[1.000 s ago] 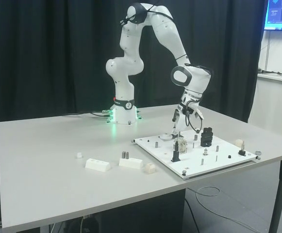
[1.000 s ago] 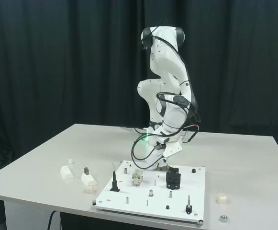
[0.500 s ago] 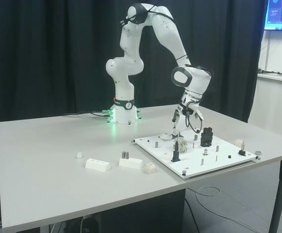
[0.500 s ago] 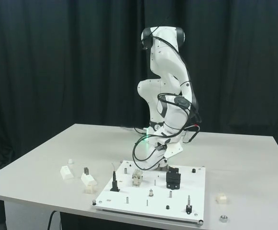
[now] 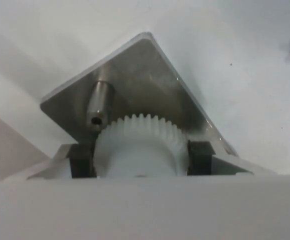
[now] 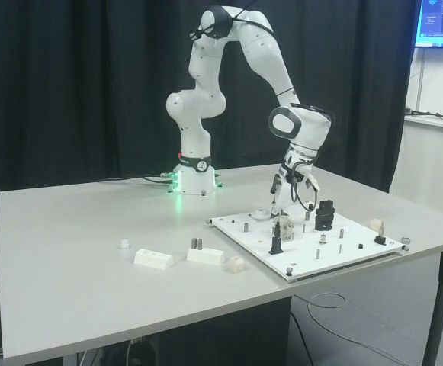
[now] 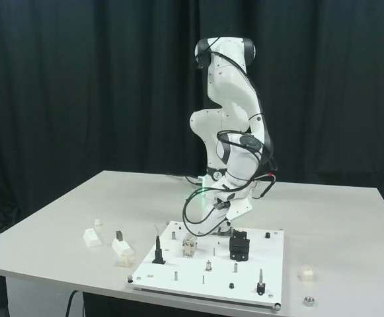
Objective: Insert medium gear.
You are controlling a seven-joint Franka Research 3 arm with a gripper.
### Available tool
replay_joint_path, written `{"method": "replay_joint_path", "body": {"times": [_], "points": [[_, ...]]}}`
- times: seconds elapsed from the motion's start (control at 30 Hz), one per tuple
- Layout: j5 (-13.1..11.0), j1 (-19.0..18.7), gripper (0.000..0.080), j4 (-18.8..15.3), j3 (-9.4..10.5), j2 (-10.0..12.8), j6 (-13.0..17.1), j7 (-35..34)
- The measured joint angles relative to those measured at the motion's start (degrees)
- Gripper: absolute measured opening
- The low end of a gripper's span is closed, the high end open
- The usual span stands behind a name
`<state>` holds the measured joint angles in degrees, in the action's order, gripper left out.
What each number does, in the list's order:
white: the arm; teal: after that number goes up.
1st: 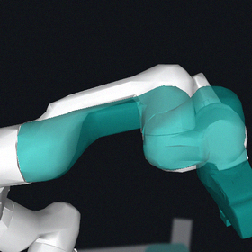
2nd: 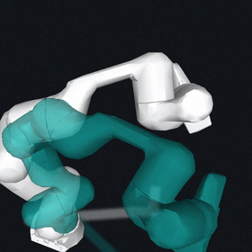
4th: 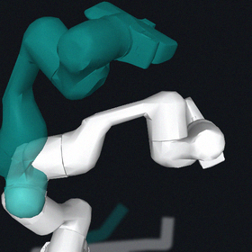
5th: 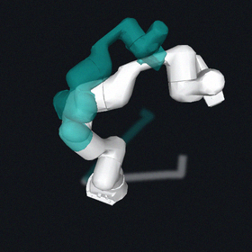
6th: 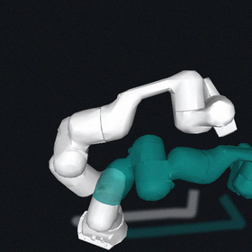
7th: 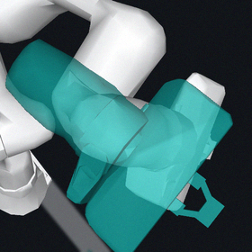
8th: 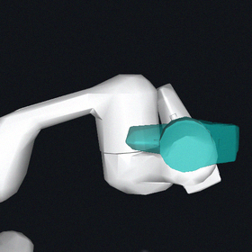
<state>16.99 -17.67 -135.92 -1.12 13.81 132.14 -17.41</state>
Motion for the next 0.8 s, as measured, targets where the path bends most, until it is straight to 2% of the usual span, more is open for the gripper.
{"method": "replay_joint_path", "body": {"times": [0.53,0.8], "points": [[0.5,0.0,0.0397,0.0,0.11,0.0,0.1,1.8],[2.7,0.0,0.0397,-0.2,0.76,0.0,0.1,3.7]]}}
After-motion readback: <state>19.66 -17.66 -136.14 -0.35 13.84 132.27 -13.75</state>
